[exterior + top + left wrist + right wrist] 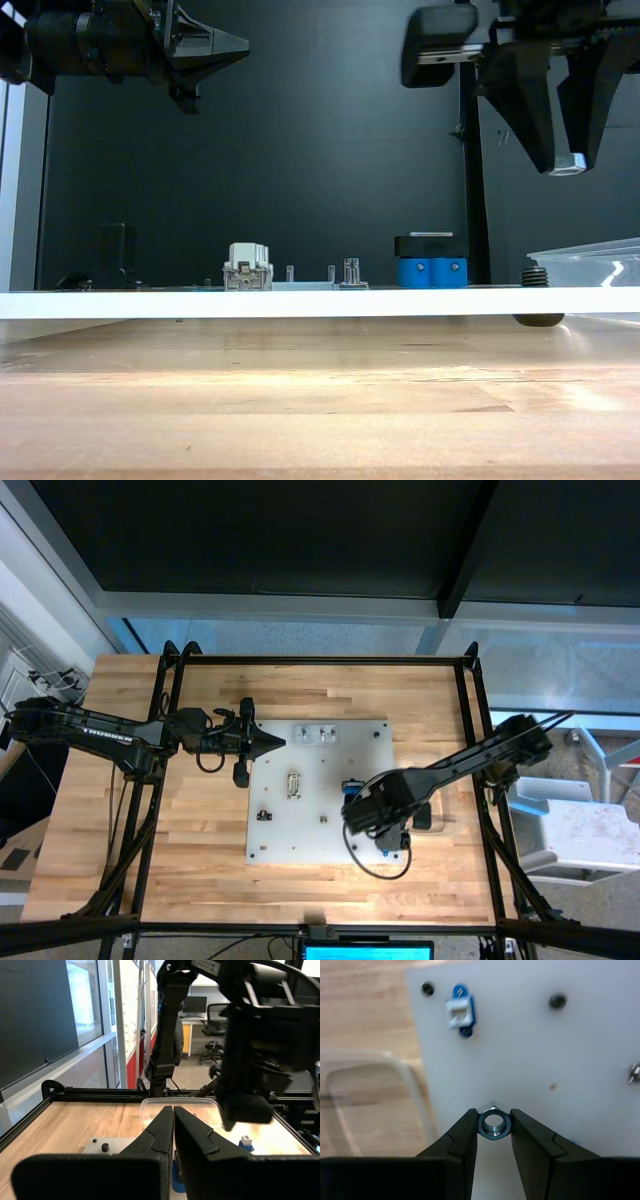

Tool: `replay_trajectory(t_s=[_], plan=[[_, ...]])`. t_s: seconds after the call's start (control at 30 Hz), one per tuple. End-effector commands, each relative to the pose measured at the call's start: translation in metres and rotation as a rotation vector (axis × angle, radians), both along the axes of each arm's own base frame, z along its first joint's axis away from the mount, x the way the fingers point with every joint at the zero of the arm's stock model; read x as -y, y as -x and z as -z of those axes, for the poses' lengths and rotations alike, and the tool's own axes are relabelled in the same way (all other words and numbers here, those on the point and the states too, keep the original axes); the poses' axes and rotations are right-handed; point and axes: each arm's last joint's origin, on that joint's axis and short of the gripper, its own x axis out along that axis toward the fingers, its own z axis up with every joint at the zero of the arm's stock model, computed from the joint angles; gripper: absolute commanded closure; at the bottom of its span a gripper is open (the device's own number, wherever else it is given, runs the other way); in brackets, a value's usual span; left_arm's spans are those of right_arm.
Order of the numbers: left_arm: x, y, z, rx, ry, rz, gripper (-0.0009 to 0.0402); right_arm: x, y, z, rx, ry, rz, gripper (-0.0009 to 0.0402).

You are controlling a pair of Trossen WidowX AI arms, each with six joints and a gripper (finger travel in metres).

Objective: Pick the M12 fastener and fasten on the M12 threads

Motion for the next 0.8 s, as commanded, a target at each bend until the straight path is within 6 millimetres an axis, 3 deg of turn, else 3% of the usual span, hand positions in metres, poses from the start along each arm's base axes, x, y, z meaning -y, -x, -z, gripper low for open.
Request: replay_trajectory(t_s=[0.03,0.5,0.8], plan=[[0.000,0.000,0.000,0.000,0.000,0.000,0.0393,-0.013,-0.012,0.005,0.004,-0.001,-0.021,0.0366],[0.000,0.000,0.000,0.000,0.000,0.000,0.0393,-0.045,-0.052,0.027,0.003,-0.001,-0.051,0.0366],[0.000,0.000,0.000,0.001,0.000,0.000,0.0393,-0.049,-0.059,0.043,-0.014,0.001,-0.054,0.0366]])
